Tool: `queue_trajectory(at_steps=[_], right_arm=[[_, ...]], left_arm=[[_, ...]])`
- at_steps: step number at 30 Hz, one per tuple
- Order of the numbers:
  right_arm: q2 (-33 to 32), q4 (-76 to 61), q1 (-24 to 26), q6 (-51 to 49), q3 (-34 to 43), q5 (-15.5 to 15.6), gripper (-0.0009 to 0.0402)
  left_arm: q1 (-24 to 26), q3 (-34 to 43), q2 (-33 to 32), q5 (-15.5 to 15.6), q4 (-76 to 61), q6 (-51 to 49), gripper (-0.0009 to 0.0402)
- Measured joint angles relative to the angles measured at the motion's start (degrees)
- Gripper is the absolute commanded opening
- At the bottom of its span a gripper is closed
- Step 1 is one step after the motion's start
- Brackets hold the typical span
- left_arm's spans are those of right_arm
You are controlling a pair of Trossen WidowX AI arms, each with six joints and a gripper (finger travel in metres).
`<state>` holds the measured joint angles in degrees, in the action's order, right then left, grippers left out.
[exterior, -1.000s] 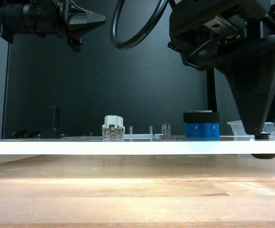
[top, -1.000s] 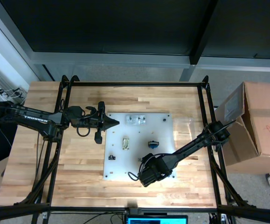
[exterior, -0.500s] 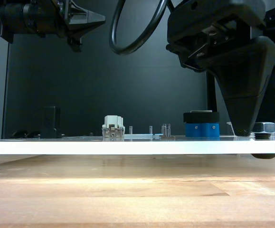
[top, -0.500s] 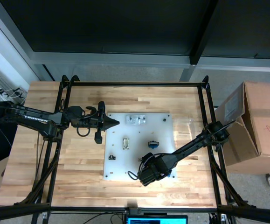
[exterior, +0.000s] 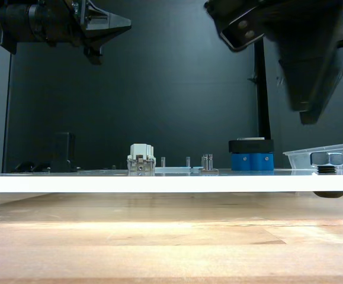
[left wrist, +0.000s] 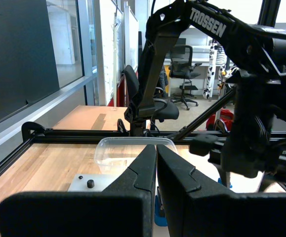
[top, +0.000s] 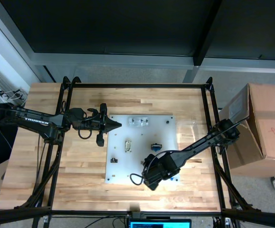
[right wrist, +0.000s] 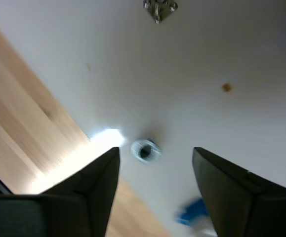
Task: Pick the M12 nut and place it on its threads and fasten
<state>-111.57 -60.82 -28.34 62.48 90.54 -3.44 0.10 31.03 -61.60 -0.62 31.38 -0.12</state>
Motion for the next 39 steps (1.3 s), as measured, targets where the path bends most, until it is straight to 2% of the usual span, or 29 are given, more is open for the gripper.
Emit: queue_trajectory(at_steps=[3,7,13,17,29,31,34,35,37,39], right_arm=[[0.55,-2.91,-0.09,-11.10,0.00,0.02,0.0099],[0.46,-3.04,-0.15,-21.20,-0.20,0.20,0.0000],[-1.33,-2.12,-0.31,-30.73,-0.33,0.04,0.0017],[-2.67,-0.92,-0.42,-31.28,-0.39,0.02,-0.0003],[-4.28,0.74,-0.57,-31.54,-1.16,0.07,0.0000],[-4.28,0.66,-0.61,-31.82,-1.18,2.45,0.0000],[-4.28,1.62,-0.52,-35.01,-1.20,10.82,0.0000],[-4.28,1.38,-0.55,-35.91,-1.20,12.37,0.0000],[-4.20,1.11,-0.66,-36.46,-1.20,12.37,0.0000],[-4.07,0.70,-0.66,-36.20,-1.20,9.27,0.0000]], left_arm=[[0.00,-0.02,0.00,0.00,0.00,0.02,0.0000],[0.00,0.00,0.00,0.00,-0.02,0.02,0.0000],[0.00,0.00,0.00,0.00,0.00,0.00,0.0000],[-0.02,0.00,0.00,0.02,-0.02,0.00,0.0000],[0.00,0.00,0.00,0.00,-0.02,0.02,0.0000],[0.00,0.00,0.00,0.00,-0.02,0.02,0.0000],[0.00,-0.02,0.00,0.00,0.00,0.00,0.0000],[0.00,-0.02,0.00,0.00,-0.02,0.00,0.0000],[0.00,-0.02,0.00,0.02,0.00,0.02,0.0000],[0.00,-0.02,0.02,0.00,-0.02,0.00,0.0000]])
